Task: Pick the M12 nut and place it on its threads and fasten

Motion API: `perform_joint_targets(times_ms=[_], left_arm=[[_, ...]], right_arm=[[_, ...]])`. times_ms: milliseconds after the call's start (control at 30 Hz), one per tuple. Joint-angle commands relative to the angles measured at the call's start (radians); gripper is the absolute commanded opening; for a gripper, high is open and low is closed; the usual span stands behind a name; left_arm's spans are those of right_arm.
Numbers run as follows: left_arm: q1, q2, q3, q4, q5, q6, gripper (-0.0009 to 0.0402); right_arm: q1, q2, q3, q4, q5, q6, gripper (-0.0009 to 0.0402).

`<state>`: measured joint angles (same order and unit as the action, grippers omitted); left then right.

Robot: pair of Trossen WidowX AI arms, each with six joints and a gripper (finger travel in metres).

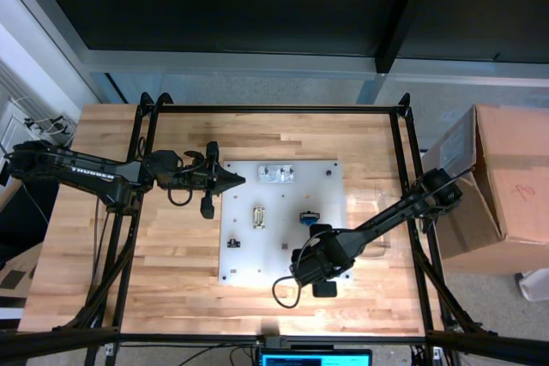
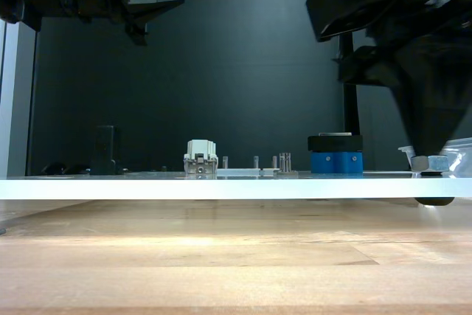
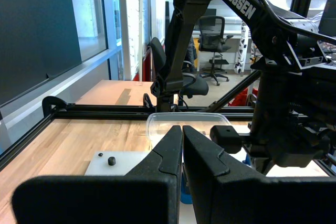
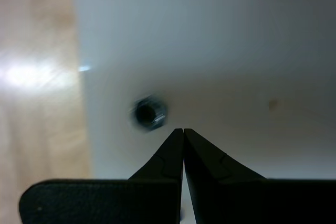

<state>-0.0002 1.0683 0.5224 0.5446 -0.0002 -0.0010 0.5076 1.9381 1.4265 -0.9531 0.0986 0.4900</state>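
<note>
The small silver nut (image 4: 149, 113) shows a dark centre and sits on the white board (image 4: 220, 51) near its edge. In the low view the nut (image 2: 430, 162) rests on a dark base at board level, seemingly on its stud with no ribs showing. My right gripper (image 4: 183, 129) is shut with nothing between its fingers, its tips just beside the nut. It points straight down over the board's near right edge (image 1: 313, 276) and hides the nut from above. My left gripper (image 1: 240, 180) is shut and hangs high over the board's left edge.
A blue block with a black top (image 2: 335, 154) and a white connector (image 2: 200, 158) stand mid-board. A clear tray (image 3: 184, 121) lies right of the board. A cardboard box (image 1: 489, 186) sits past the table's right edge. A black frame rail (image 1: 274, 109) rings the table.
</note>
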Motion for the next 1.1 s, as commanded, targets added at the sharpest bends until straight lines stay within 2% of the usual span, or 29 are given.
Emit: perform_joint_targets(times_ms=[33, 133, 233, 267, 367, 400, 467, 567, 633, 900, 967, 1100], left_arm=[[0.0, 0.0, 0.0, 0.0, 0.0, 0.0, 0.0], [0.0, 0.0, 0.0, 0.0, 0.0, 0.0, 0.0], [0.0, 0.0, 0.0, 0.0, 0.0, 0.0, 0.0], [0.0, 0.0, 0.0, 0.0, 0.0, 0.0, 0.0], [0.0, 0.0, 0.0, 0.0, 0.0, 0.0, 0.0], [0.0, 0.0, 0.0, 0.0, 0.0, 0.0, 0.0], [0.0, 0.0, 0.0, 0.0, 0.0, 0.0, 0.0], [0.0, 0.0, 0.0, 0.0, 0.0, 0.0, 0.0], [0.0, 0.0, 0.0, 0.0, 0.0, 0.0, 0.0], [0.0, 0.0, 0.0, 0.0, 0.0, 0.0, 0.0], [0.0, 0.0, 0.0, 0.0, 0.0, 0.0, 0.0], [0.0, 0.0, 0.0, 0.0, 0.0, 0.0, 0.0]], right_arm=[[0.001, -0.001, 0.001, 0.008, 0.023, 0.0, 0.0], [0.001, -0.001, 0.001, 0.025, 0.033, 0.0, 0.0], [0.001, -0.001, 0.001, 0.028, 0.021, 0.0, 0.0], [0.001, -0.001, 0.001, 0.028, -0.021, -0.005, 0.0], [0.001, -0.001, 0.001, 0.022, -0.267, -0.06, 0.0], [0.001, -0.001, 0.001, 0.017, -0.318, -0.061, 0.0], [0.001, -0.001, 0.001, 0.009, -0.346, -0.057, 0.0], [0.002, -0.001, 0.001, -0.001, -0.341, -0.057, 0.0], [0.001, -0.001, 0.001, -0.003, -0.304, -0.057, 0.0], [0.001, -0.001, 0.001, -0.002, -0.052, -0.016, 0.0], [0.001, -0.001, 0.001, -0.001, -0.003, 0.004, 0.0], [0.001, 0.002, 0.001, 0.011, 0.006, 0.003, 0.0]])
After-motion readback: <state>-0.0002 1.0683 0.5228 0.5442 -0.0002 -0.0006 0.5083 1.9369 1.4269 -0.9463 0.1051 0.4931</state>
